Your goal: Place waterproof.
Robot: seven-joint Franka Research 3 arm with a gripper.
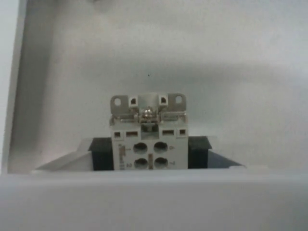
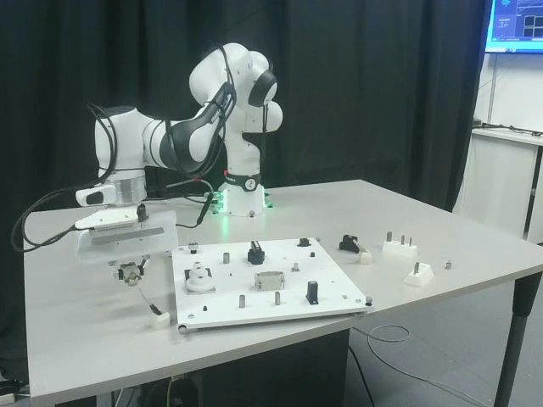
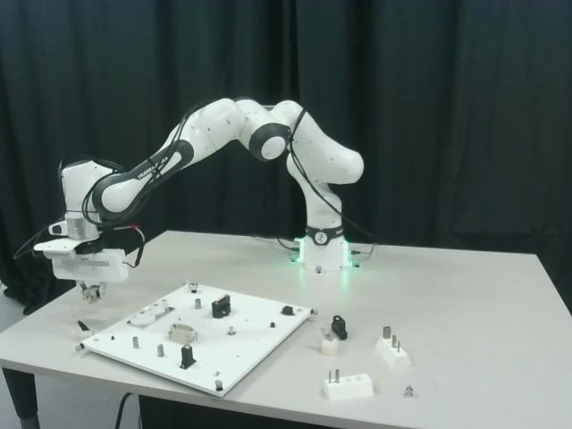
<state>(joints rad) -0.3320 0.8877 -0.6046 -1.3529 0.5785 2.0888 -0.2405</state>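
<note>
In the wrist view a white waterproof connector point(image 1: 148, 144), with four round holes and a metal bracket on top, sits between two black fingertips point(image 1: 102, 153). My gripper point(image 1: 149, 155) is shut on it. Both room views show the gripper point(image 2: 129, 271) point(image 3: 92, 290) hanging low over the grey table, just off the left edge of the white assembly board point(image 2: 280, 315) point(image 3: 255, 344). The connector point(image 2: 130, 273) shows as a small part under the hand.
A thin cable with a small white plug point(image 2: 159, 320) point(image 3: 82, 329) lies on the table below the gripper. The board carries several pegs, a black clip point(image 2: 255, 253) and a metal holder point(image 2: 269, 280). White fixtures point(image 2: 399, 247) point(image 3: 349, 386) stand right of it.
</note>
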